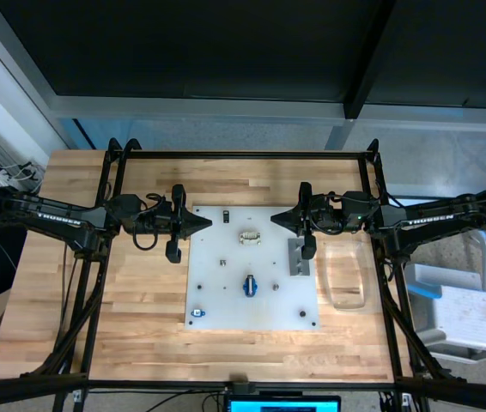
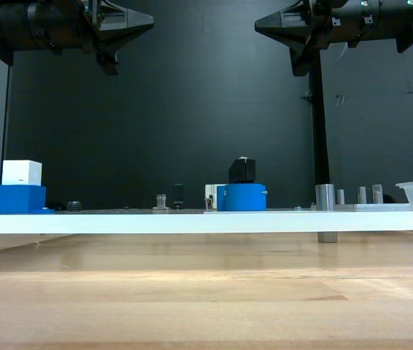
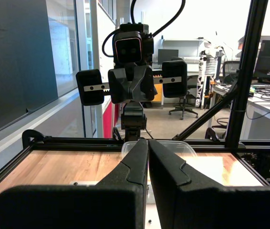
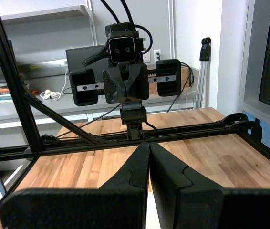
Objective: Pick the 16mm cylinder and place it in the container
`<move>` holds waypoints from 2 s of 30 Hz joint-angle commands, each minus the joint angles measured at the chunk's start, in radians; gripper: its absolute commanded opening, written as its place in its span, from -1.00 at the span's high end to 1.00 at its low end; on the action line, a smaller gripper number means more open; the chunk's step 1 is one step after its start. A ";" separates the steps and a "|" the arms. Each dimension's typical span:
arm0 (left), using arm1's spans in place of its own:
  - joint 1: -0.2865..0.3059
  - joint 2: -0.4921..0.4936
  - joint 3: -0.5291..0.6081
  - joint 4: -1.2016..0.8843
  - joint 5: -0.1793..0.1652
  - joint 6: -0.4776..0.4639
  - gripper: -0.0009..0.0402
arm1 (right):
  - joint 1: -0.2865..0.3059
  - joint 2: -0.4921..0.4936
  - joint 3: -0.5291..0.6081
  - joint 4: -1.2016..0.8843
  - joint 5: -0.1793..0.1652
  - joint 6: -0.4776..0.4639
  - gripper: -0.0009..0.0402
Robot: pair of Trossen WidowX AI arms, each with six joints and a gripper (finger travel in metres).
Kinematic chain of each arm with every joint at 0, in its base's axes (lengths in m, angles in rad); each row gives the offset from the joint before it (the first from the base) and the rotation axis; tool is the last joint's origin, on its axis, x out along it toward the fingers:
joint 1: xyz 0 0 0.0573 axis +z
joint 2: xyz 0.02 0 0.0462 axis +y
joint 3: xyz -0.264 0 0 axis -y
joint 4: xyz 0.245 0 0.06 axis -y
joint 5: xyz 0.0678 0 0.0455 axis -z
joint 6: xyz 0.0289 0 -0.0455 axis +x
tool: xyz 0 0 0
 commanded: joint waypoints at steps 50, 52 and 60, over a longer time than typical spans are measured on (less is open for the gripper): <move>0.000 0.000 0.000 0.000 0.000 0.000 0.96 | 0.093 0.398 0.769 -1.442 -0.015 0.018 0.90; 0.000 0.000 0.000 0.000 0.000 0.000 0.96 | 0.107 0.403 0.769 -1.454 -0.015 0.018 0.83; 0.000 0.000 0.000 0.000 0.000 0.000 0.96 | 0.172 0.450 0.768 -1.463 -0.008 -0.002 0.51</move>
